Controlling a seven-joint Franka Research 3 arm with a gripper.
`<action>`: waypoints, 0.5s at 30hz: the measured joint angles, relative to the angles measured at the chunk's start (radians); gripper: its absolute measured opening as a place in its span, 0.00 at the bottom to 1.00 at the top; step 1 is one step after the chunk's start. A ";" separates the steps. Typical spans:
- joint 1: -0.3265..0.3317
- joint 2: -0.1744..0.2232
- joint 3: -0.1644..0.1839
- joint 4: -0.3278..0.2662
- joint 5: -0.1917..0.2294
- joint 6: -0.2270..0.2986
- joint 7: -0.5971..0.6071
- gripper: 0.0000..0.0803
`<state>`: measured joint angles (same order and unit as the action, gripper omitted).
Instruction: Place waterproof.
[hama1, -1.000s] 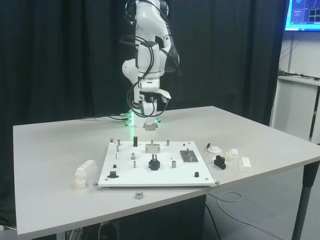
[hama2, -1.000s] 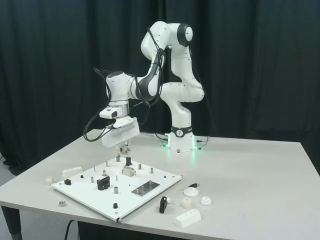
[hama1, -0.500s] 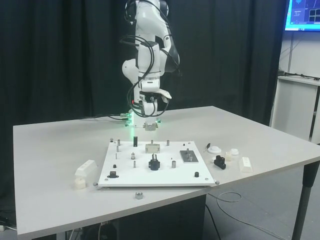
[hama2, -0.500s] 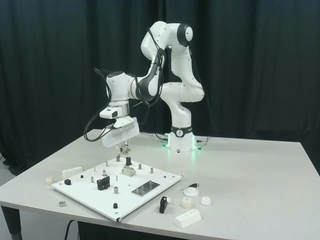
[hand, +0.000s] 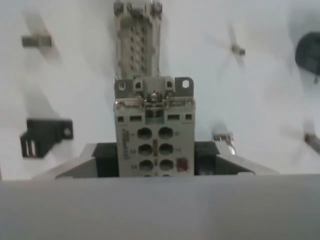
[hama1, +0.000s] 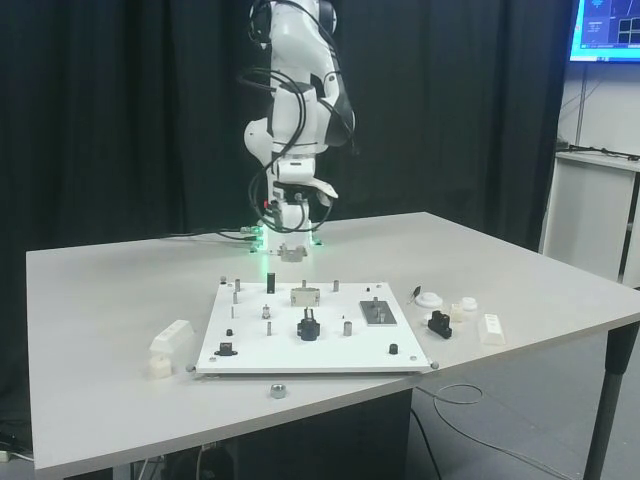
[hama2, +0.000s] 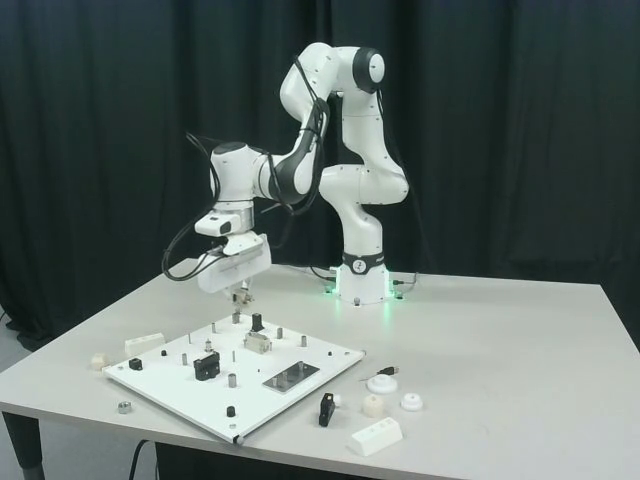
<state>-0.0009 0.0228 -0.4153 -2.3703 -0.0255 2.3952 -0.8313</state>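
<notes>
Placement is not yet done: the gripper is clamped on the connector, 1 finger on each side, and hangs in the air above the white board. What is left, I judge, is to lower the part onto the socket that lies on the board below and ahead of the fingers, then let go. Seen from the wrist, the connector's face with 2 columns of holes is turned up toward the camera, its long axis roughly in line with the socket's.
</notes>
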 joint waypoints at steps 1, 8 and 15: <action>-0.001 0.000 -0.004 0.000 -0.008 0.003 0.000 0.39; -0.007 0.009 -0.053 0.011 -0.067 0.023 -0.023 0.39; -0.009 0.033 -0.125 0.036 -0.082 0.044 -0.123 0.39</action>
<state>-0.0096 0.0555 -0.5407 -2.3344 -0.1071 2.4393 -0.9541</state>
